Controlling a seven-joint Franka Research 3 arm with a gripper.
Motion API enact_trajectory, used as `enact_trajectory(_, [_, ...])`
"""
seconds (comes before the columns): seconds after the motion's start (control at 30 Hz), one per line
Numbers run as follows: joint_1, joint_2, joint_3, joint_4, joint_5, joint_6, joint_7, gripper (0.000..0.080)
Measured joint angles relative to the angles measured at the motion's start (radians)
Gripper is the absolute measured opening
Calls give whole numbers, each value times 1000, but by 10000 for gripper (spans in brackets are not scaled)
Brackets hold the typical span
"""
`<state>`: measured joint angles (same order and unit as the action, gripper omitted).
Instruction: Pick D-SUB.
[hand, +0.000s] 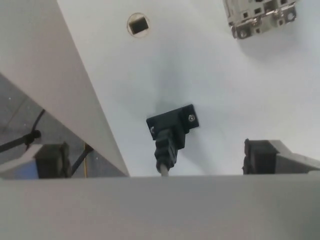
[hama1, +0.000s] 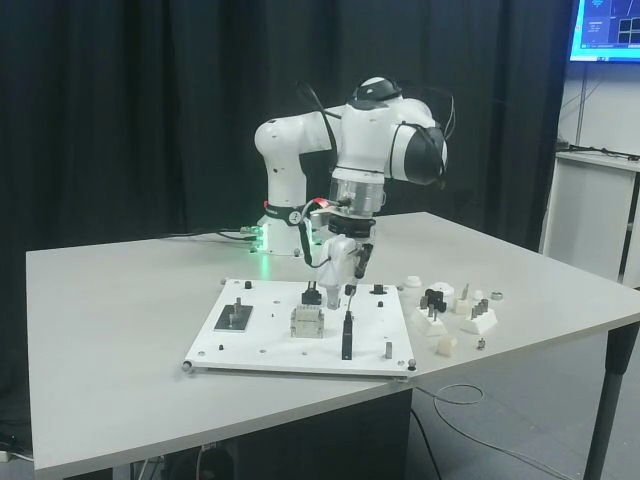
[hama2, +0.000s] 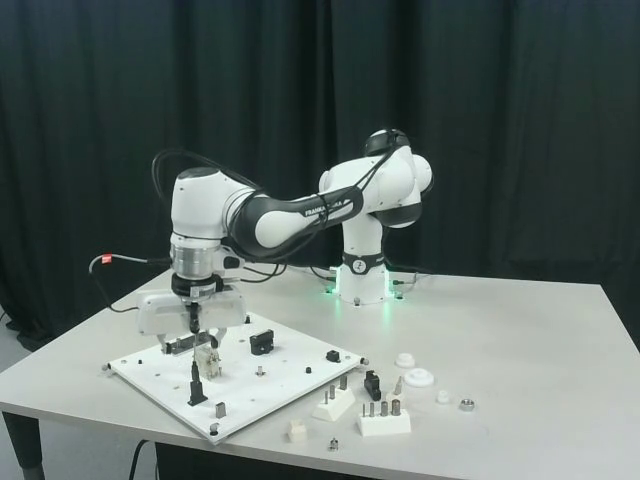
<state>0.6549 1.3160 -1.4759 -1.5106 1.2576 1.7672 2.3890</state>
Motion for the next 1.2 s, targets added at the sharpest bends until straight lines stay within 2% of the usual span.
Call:
enact_trajectory(0.1, [0, 0, -7, 0, 0, -9, -1, 746])
enact_trajectory(0.13, [1, 0, -9, 0, 0, -10, -1, 788])
enact_trajectory(0.3, [1, -1, -12, -1, 0, -12, -9, 798])
enact_trajectory(1.2, [1, -1, -14, -1, -3, -7, -28, 800])
